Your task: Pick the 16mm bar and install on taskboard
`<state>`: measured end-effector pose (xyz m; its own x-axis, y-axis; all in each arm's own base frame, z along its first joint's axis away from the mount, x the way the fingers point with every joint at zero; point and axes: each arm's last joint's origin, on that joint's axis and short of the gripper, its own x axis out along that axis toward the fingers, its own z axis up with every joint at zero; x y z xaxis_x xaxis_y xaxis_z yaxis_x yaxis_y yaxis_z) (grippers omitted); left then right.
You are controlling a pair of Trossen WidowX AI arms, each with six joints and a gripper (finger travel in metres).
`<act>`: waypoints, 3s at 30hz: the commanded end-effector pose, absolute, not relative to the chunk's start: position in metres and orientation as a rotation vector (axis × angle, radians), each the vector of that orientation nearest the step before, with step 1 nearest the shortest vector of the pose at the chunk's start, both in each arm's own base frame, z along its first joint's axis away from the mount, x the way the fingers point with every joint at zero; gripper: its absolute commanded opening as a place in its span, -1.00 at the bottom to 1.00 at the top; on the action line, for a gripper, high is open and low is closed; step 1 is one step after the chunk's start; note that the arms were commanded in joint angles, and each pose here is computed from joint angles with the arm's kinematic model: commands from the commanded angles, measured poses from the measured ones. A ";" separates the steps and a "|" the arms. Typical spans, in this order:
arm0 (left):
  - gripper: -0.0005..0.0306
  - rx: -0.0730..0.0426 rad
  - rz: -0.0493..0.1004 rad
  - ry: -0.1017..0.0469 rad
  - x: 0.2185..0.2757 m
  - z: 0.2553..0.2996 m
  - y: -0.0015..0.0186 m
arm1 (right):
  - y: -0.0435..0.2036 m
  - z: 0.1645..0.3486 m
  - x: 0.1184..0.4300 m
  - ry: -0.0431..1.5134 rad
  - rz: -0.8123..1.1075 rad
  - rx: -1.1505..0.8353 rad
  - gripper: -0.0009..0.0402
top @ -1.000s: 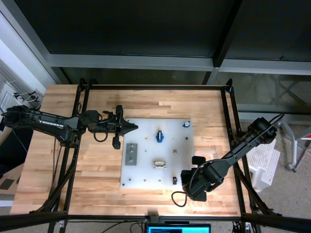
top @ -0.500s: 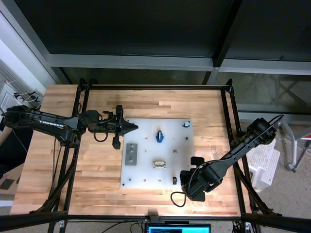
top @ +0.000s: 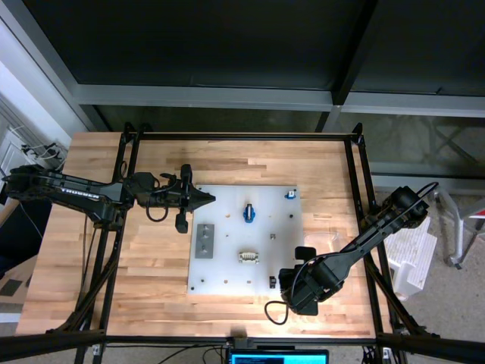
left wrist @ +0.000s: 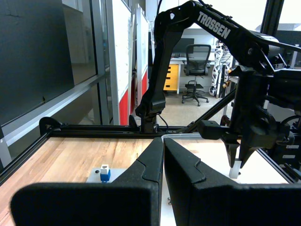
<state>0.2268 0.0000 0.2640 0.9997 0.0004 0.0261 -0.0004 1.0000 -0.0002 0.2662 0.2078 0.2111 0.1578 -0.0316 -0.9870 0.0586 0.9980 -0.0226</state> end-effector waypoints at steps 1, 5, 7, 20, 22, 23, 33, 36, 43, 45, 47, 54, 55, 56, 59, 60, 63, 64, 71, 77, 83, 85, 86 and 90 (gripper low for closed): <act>-0.96 0.000 0.000 -0.026 0.2268 0.2639 0.0000 | 0.208 0.211 0.266 1.413 -0.063 0.019 -0.94; -0.96 0.000 0.000 -0.026 0.2268 0.2639 0.0000 | 0.207 0.209 0.266 1.413 -0.061 0.015 -0.94; -0.96 0.000 0.000 -0.026 0.2268 0.2639 0.0000 | 0.207 0.208 0.266 1.413 -0.057 0.013 -0.94; -0.96 0.000 0.001 -0.026 0.2268 0.2639 0.0001 | 0.207 0.204 0.266 1.408 -0.047 0.013 -0.94; -0.97 0.000 0.000 -0.026 0.2268 0.2640 0.0000 | 0.207 0.204 0.265 1.410 -0.048 0.012 -0.94; -0.97 0.000 0.000 -0.026 0.2268 0.2640 0.0000 | 0.207 0.203 0.265 1.410 -0.049 0.012 -0.94; -0.96 0.000 0.001 -0.026 0.2268 0.2639 0.0001 | 0.206 0.202 0.265 1.409 -0.050 0.008 -0.94; -0.96 0.000 0.000 -0.026 0.2268 0.2639 0.0000 | 0.206 0.201 0.265 1.407 -0.048 0.009 -0.94; -0.97 0.000 0.000 -0.026 0.2268 0.2639 0.0000 | 0.205 0.203 0.265 1.398 -0.045 0.017 -0.94; -0.96 0.000 0.001 -0.026 0.2268 0.2639 0.0001 | 0.204 0.205 0.265 1.392 -0.042 0.022 -0.94; -0.96 0.000 0.000 -0.026 0.2268 0.2639 0.0000 | 0.205 0.206 0.265 1.390 -0.040 0.024 -0.94; -0.97 0.000 0.000 -0.026 0.2268 0.2639 0.0000 | 0.204 0.207 0.265 1.389 -0.039 0.022 -0.94; -0.96 0.000 0.000 -0.026 0.2268 0.2639 0.0000 | 0.204 0.207 0.265 1.389 -0.038 0.022 -0.94; -0.96 0.000 0.001 -0.026 0.2268 0.2639 0.0001 | 0.204 0.206 0.265 1.389 -0.038 0.022 -0.94; -0.96 0.000 0.000 -0.026 0.2268 0.2639 0.0000 | 0.204 0.206 0.265 1.390 -0.038 0.023 -0.94; -0.97 0.000 0.000 -0.026 0.2268 0.2640 0.0000 | 0.204 0.206 0.265 1.390 -0.038 0.023 -0.94; -0.96 0.000 0.000 -0.026 0.2268 0.2639 0.0000 | 0.205 0.206 0.265 1.392 -0.035 0.026 -0.94; -0.96 0.000 0.000 -0.026 0.2268 0.2639 0.0000 | 0.205 0.206 0.265 1.396 -0.031 0.029 -0.94; -0.96 0.000 0.000 -0.026 0.2268 0.2639 0.0000 | 0.205 0.206 0.265 1.397 -0.031 0.027 -0.94; -0.96 0.000 0.001 -0.026 0.2268 0.2639 0.0001 | 0.204 0.206 0.265 1.398 -0.032 0.026 -0.94; -0.96 0.000 0.001 -0.026 0.2268 0.2639 0.0001 | 0.204 0.205 0.264 1.400 -0.032 0.024 -0.94; -0.97 0.000 0.000 -0.026 0.2268 0.2639 0.0000 | 0.204 0.205 0.265 1.399 -0.032 0.024 -0.94; -0.97 0.000 0.000 -0.026 0.2268 0.2639 0.0000 | 0.204 0.205 0.264 1.400 -0.032 0.023 -0.94; -0.96 0.000 0.001 -0.026 0.2268 0.2639 0.0001 | 0.204 0.205 0.264 1.401 -0.031 0.021 -0.94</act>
<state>0.2267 0.0000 0.2638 0.9997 0.0008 0.0257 -0.0008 1.0000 -0.0002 0.2644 0.2039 0.2051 0.1693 -0.0090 -0.9855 0.0346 0.9994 -0.0032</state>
